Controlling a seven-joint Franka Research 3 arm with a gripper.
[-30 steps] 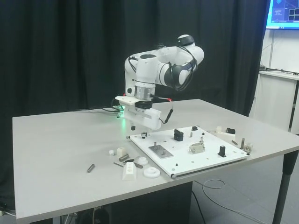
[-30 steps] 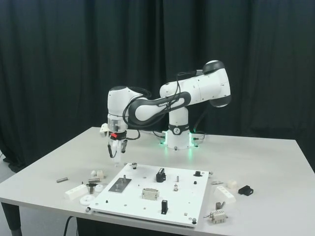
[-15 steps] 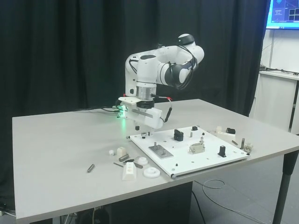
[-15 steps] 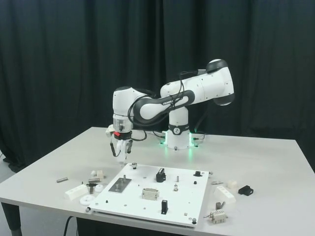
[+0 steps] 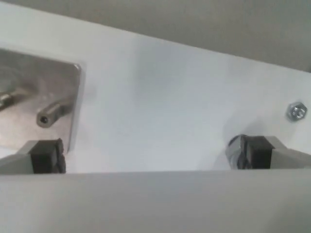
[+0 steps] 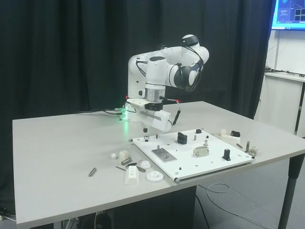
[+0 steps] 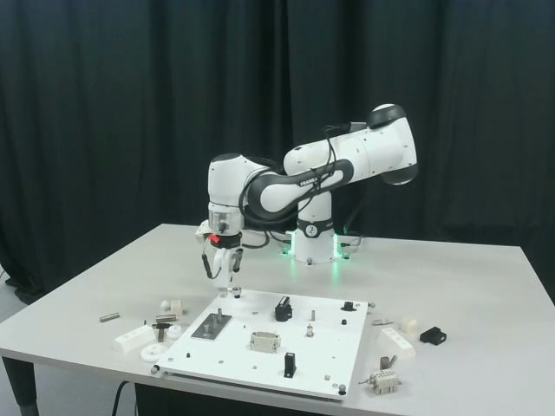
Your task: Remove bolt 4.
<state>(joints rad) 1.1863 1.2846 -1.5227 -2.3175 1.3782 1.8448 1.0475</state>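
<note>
My gripper [image 5: 148, 154] is open, with its black fingertips [image 5: 46, 156] wide apart and nothing between them. It hangs low over the white board [image 5: 160, 97], near the corner closest to the arm's base. A small hex bolt head [image 5: 296, 111] sits in the board beyond one fingertip, and a grey round piece [image 5: 234, 147] shows right beside that fingertip. In the first room view the gripper [image 6: 145, 130] is just above a small upright bolt [image 6: 146, 139]. The second room view shows the gripper [image 7: 227, 282] over that bolt [image 7: 236, 293].
A grey metal plate with pegs [image 5: 29, 97] lies on the board [image 6: 209, 160]. Black fittings [image 6: 181, 138] and a connector [image 6: 200, 151] also stand there. White blocks [image 6: 131, 175], a gear [image 6: 154, 176] and a grey pin [image 6: 92, 171] lie beside it on the table.
The arm has swung from over the bare table beside the board to above the board's corner. The gripper has turned and come lower.
</note>
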